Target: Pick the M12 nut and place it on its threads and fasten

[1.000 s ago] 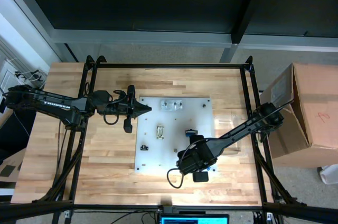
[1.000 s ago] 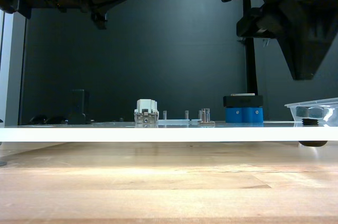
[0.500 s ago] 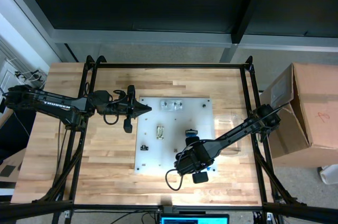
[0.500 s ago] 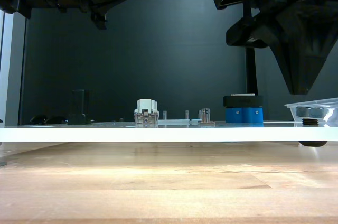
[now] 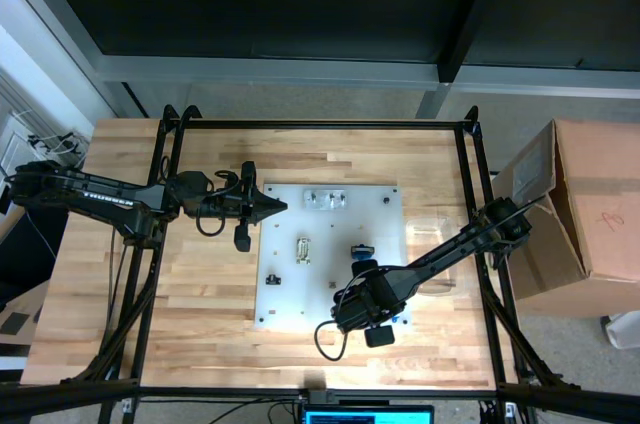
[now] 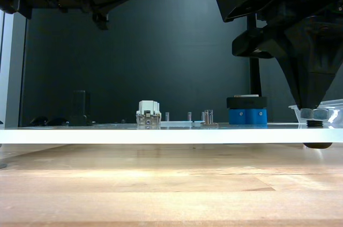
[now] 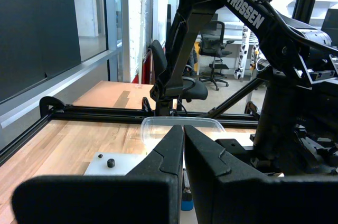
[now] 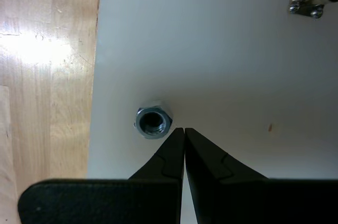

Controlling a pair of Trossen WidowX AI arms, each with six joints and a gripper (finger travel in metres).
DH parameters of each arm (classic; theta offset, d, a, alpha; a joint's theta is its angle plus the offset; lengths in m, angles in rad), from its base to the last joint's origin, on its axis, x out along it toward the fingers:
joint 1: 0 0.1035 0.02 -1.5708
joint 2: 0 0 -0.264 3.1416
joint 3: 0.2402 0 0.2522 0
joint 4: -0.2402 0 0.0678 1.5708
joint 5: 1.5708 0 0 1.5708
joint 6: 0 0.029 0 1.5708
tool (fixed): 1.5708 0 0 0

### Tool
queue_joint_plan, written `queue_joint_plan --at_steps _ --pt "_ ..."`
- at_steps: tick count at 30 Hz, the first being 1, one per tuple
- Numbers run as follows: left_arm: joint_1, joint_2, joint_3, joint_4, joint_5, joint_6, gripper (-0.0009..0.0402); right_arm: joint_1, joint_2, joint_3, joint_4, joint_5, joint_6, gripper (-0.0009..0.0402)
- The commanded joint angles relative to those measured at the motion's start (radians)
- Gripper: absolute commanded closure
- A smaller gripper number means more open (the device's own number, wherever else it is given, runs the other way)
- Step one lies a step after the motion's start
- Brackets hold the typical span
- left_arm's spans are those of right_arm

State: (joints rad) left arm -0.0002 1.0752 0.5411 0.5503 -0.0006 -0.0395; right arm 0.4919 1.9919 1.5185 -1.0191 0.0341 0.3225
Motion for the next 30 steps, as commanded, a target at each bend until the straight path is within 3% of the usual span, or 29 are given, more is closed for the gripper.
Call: queue_joint_plan --at_steps 1,2,4,9,17,28,30 --pt "0.0 0.0 0.0 0.0 0.0 0.0 0.0393 -0.001 0.0 0.0 0.005 -0.163 -0.024 0.0393" --pt "0.0 0.0 0.0 0.0 0.0 0.0 0.0393 0.0 0.0 0.0 0.005 -0.191 -0.027 0.0393" --pt "0.0 0.0 0.0 0.0 0.0 0.0 0.0393 0.0 0.0 0.0 -0.002 -0.185 -0.027 0.0393" --pt "0.0 0.0 0.0 0.0 0.0 0.0 0.0393 0.0 -0.003 0.008 -0.04 -0.046 0.007 0.0393" --pt "0.0 0.0 0.0 0.0 0.0 0.0 0.0393 0.0 -0.003 0.008 -0.038 0.044 0.055 0.0393" --pt "0.0 0.0 0.0 0.0 0.0 0.0 0.0393 0.006 0.0 -0.004 -0.002 0.052 0.066 0.0393" --pt "0.0 0.0 0.0 0.0 0.0 0.0 0.0393 0.007 0.0 -0.005 0.0 0.027 0.066 0.0393"
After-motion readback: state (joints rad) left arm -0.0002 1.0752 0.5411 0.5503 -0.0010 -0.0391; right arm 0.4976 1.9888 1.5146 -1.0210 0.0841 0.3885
